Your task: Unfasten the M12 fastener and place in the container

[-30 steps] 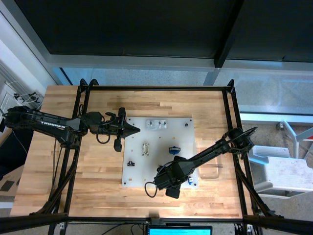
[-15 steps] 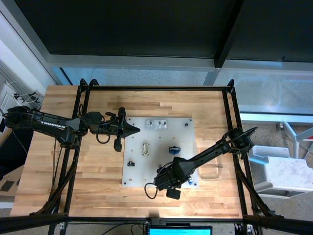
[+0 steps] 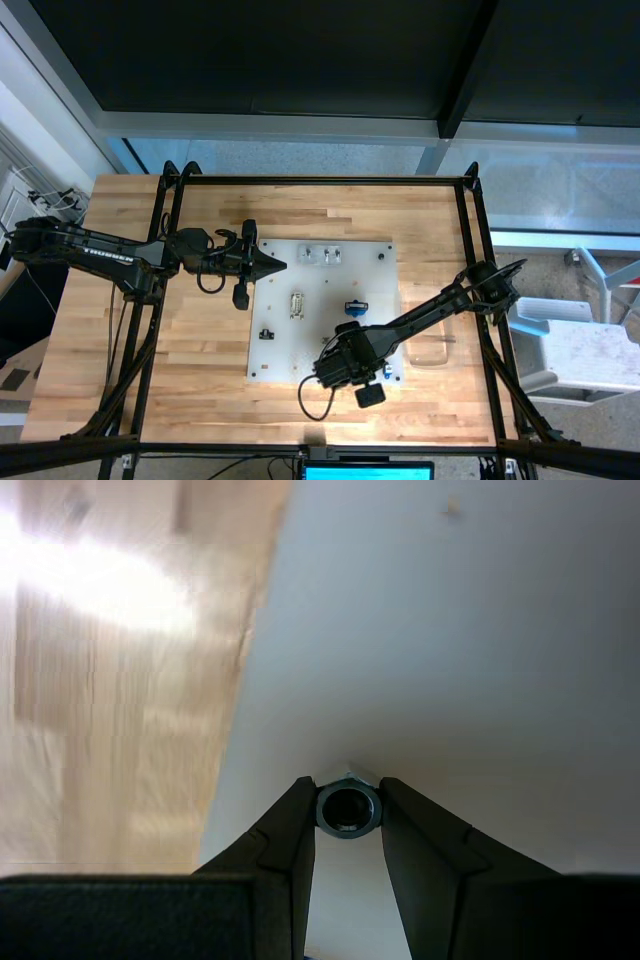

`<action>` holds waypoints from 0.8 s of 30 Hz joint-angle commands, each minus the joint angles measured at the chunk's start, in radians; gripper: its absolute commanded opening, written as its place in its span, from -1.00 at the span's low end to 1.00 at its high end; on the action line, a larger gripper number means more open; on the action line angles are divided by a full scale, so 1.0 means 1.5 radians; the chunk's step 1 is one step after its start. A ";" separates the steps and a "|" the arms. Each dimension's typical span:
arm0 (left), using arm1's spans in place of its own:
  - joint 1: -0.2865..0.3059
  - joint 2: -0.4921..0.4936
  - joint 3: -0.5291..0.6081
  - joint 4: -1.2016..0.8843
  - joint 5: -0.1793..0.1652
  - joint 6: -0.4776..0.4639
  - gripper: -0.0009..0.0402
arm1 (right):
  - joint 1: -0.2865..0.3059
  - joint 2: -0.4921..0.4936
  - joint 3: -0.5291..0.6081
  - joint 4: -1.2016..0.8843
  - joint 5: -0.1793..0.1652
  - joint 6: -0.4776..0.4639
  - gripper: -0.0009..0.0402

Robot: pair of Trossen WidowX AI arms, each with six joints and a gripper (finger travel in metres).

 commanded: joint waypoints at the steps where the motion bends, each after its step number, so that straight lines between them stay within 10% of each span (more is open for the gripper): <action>1: 0.000 0.000 0.000 0.000 0.000 0.000 -0.96 | 0.001 0.000 0.001 -0.006 -0.003 -0.108 -0.94; 24: 0.000 0.000 0.000 0.000 0.000 0.000 -0.96 | 0.001 0.000 0.001 -0.007 0.022 -0.626 -0.83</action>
